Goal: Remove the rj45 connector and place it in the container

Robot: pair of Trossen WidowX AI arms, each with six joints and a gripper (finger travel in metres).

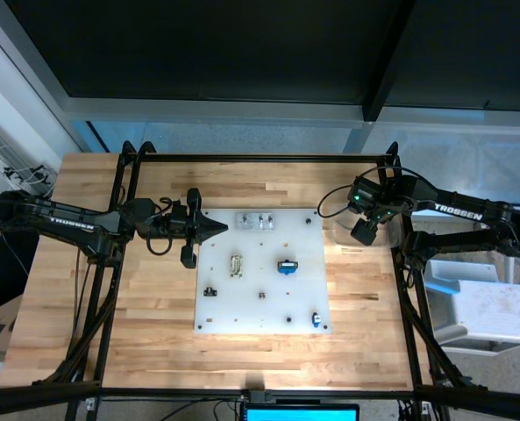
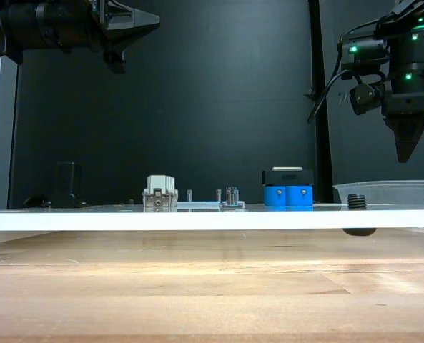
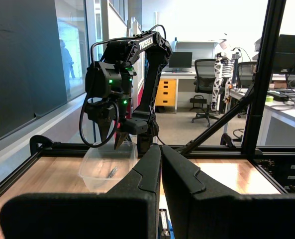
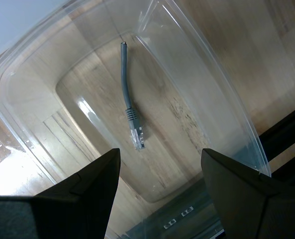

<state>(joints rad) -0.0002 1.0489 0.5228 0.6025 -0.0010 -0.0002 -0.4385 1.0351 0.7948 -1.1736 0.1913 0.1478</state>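
Wooden table (image 1: 137, 333) bearing a white board (image 1: 260, 298). Nearest on the board, by its near right corner, is a small blue part (image 1: 316, 317). Farther in are a blue-and-black block (image 1: 286, 267) right of centre and a grey housing (image 1: 236, 266) left of it. Two clear fittings (image 1: 252, 220) stand by the far edge.

Left gripper (image 1: 223, 228): held level in the air over the board's far left corner, pointing toward the right arm. Its fingers are pressed together on nothing.

Container (image 1: 337, 237): a clear tub resting on the table just beside the board's far right corner. The rj45 connector (image 4: 137, 138) lies flat on the tub's floor, near the middle. Its short grey cable (image 4: 125, 74) runs away from the clear plug, and it touches neither gripper.

Right gripper (image 1: 363, 235): pointing downward above the container, clear of its rim. Its fingers (image 4: 82, 189) stand well apart and empty, with the connector seen between them. Green lights (image 2: 408, 75) glow on the right arm's wrist.
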